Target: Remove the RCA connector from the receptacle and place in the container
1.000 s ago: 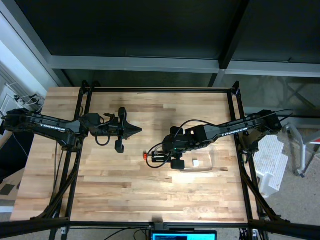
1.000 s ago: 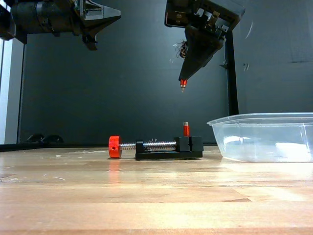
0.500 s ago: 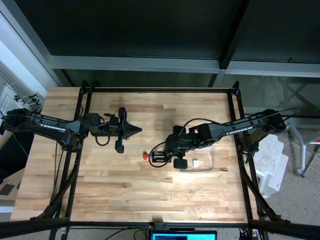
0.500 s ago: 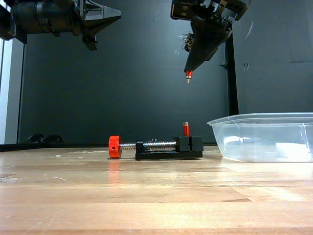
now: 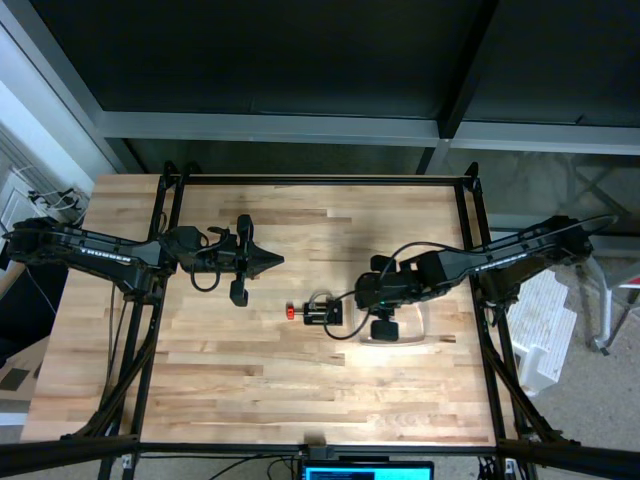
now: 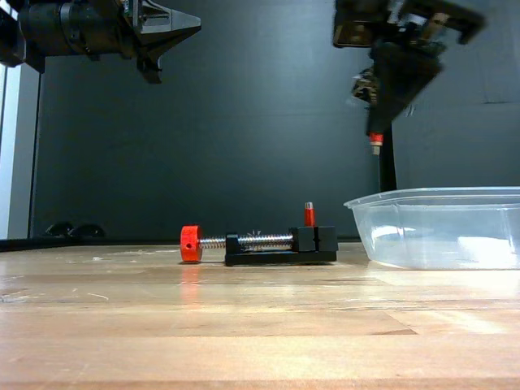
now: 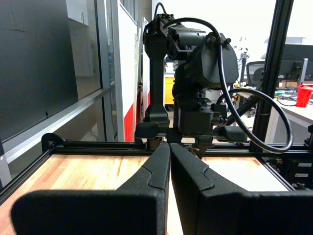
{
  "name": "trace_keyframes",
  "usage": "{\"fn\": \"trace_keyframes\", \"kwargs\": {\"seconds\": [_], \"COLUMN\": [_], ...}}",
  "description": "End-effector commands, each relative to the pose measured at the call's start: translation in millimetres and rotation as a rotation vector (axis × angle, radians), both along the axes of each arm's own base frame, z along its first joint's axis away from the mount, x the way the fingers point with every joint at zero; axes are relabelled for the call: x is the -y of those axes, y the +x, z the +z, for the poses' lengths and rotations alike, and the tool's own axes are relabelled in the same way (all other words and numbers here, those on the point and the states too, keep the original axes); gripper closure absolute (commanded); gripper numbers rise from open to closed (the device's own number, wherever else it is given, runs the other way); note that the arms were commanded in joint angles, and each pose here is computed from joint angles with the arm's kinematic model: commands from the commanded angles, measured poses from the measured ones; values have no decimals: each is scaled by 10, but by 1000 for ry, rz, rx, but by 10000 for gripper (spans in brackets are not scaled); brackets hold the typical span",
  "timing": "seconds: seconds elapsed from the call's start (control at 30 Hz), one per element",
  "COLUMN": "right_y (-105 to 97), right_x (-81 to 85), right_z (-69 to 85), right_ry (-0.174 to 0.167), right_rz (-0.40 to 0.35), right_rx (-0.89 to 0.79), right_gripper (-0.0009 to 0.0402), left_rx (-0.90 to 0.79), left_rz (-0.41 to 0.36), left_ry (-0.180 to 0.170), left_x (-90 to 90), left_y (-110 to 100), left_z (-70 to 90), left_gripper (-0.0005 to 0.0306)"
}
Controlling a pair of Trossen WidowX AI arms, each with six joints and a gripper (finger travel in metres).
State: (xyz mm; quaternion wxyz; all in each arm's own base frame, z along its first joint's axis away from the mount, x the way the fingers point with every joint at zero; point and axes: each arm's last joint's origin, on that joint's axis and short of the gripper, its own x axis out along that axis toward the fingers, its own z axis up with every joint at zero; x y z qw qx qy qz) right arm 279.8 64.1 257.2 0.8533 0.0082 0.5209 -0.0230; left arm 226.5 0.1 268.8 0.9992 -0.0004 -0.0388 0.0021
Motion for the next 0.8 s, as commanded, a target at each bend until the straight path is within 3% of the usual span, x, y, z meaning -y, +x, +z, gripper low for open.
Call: {"fn": "trace_keyframes", "kwargs": {"seconds": [0.03,0.47,0.8], "right_y": [-110,-448,-526], "right_x": [-15,-111,-103], "right_z": [-61,-354,-478], "right_ry": [-5,-35,-39], "right_rz": [2,-1,-26], "right_rx": [-40,-228,-278], "right_gripper": [393,393,384], "left_rx": [1,1,1], "left_rz": [0,0,0], "left_ry": [0,0,0], "left_x": [-1,0,0], "left_y": [0,0,0], "left_z": [2,2,2], "left_gripper": [300,300,300]}}
